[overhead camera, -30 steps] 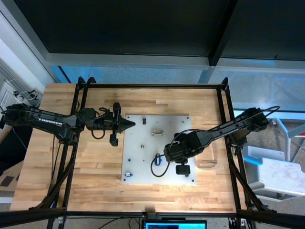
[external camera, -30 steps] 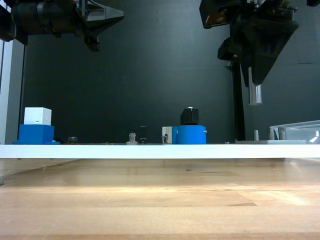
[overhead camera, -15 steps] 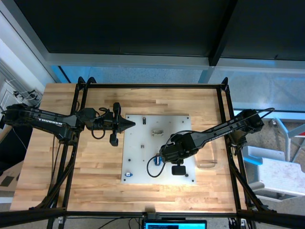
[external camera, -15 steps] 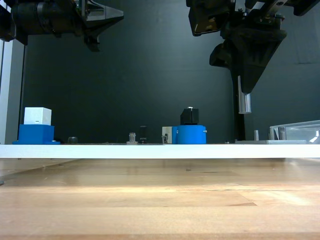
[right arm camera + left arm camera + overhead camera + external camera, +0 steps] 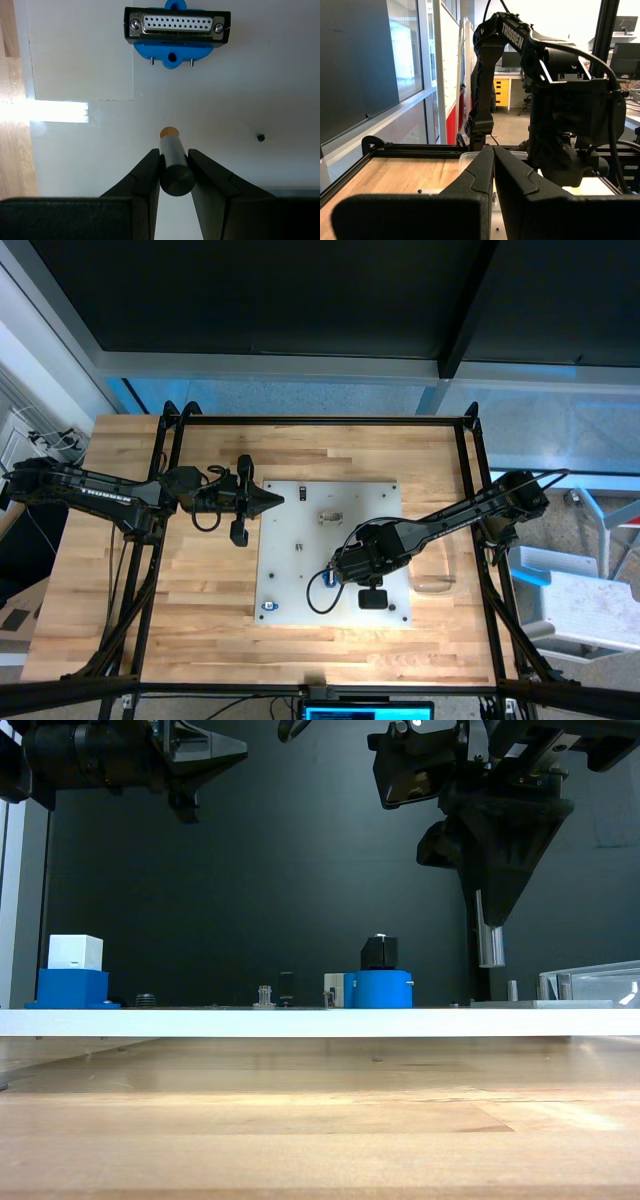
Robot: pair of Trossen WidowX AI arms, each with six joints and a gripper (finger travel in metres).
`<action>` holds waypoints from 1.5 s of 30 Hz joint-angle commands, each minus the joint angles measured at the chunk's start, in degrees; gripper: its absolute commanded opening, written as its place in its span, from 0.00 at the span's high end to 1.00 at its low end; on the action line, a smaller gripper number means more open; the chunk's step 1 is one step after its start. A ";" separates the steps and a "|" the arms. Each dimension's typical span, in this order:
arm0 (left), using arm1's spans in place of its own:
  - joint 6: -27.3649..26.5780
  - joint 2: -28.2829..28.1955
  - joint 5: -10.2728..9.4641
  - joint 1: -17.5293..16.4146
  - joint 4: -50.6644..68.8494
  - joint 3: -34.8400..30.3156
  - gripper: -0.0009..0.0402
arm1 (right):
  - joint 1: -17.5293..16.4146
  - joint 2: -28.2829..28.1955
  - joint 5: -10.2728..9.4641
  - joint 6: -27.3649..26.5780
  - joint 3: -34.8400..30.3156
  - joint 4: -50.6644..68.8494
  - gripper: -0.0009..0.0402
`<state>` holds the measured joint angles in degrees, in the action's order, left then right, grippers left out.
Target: Pick the 16mm cylinder and place it in the taskboard
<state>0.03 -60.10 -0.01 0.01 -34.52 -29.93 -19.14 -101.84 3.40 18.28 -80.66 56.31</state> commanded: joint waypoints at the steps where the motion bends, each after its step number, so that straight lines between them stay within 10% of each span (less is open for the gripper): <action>1: 0.02 0.00 0.02 -0.02 0.00 -0.02 0.98 | 0.04 0.02 0.04 0.09 0.68 -0.35 0.88; 45: 0.02 0.00 0.02 0.00 0.00 -0.02 0.98 | 0.13 -0.90 -0.94 0.76 3.41 -4.46 0.88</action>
<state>0.03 -60.10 -0.01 0.01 -34.50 -29.95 -19.00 -102.41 3.55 19.11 -77.23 51.96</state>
